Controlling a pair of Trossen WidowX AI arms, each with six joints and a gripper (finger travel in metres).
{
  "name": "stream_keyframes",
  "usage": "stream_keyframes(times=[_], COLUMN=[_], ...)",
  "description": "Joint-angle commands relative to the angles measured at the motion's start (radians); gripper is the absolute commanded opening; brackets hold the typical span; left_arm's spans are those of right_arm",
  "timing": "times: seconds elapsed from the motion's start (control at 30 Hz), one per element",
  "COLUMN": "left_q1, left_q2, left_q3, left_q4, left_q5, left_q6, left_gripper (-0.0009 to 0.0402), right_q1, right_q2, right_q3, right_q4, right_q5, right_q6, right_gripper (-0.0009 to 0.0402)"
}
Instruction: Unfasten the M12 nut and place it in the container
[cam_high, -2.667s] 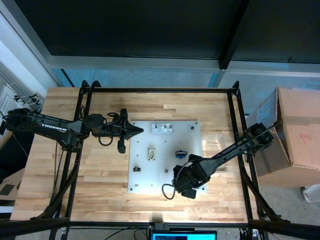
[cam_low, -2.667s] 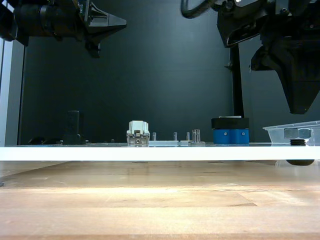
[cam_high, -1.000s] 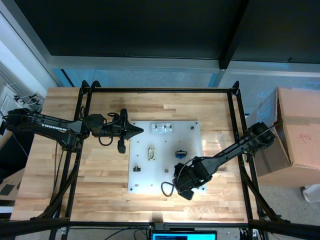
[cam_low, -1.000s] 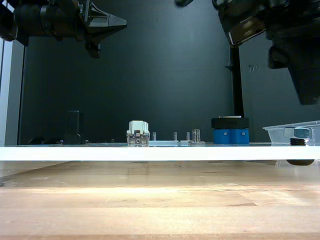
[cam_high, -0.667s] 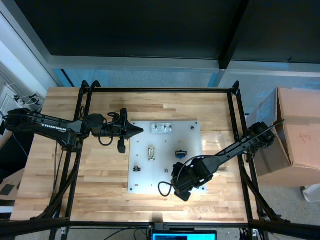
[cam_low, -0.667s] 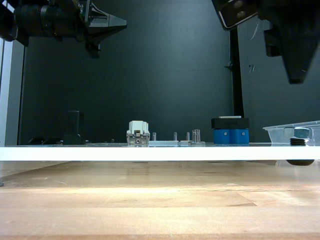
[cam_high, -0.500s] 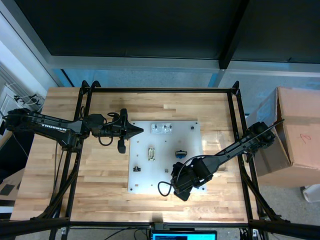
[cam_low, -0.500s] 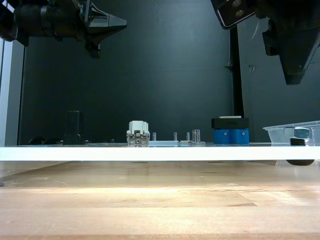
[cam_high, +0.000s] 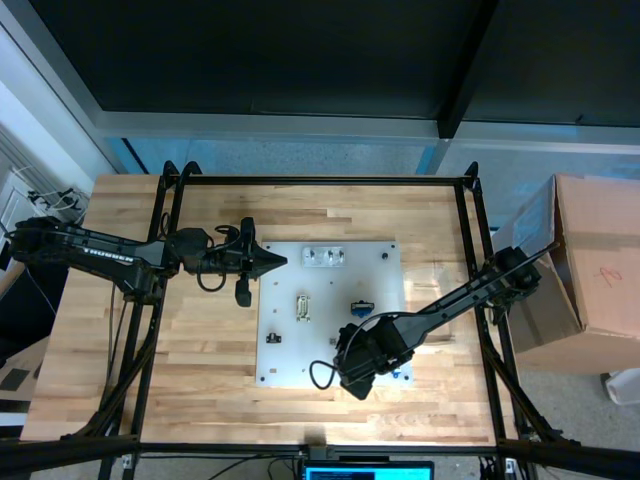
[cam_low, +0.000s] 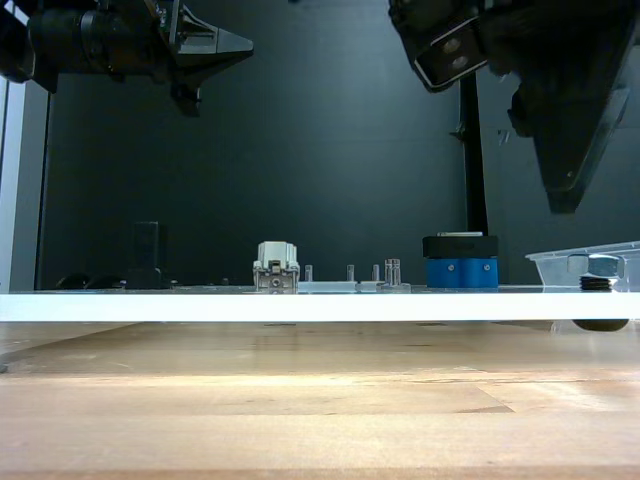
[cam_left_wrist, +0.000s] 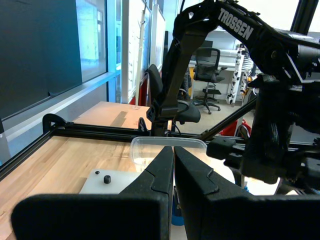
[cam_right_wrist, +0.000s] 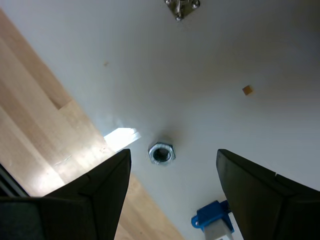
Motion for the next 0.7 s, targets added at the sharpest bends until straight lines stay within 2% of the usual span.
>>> stream_keyframes(times=[0.03,0.4,0.7], left_q1=[0.0,0.0,0.0], left_q2=[0.0,0.0,0.0], left_q3=[0.0,0.0,0.0], left_q4=[0.0,0.0,0.0], left_q5=[0.0,0.0,0.0], left_q6=[0.0,0.0,0.0], left_gripper=[0.0,0.0,0.0], right_q1=[0.001,0.001,0.003], right_q2=[0.017,0.065,0.065], right_q3=[-0.008,-0.017,-0.038], right_q4=[0.028,0.05,0.07], right_q5=[-0.004,-0.028,-0.019], right_q6=[0.0,-0.014,-0.013], right_gripper=[0.0239,0.0228,0.0185])
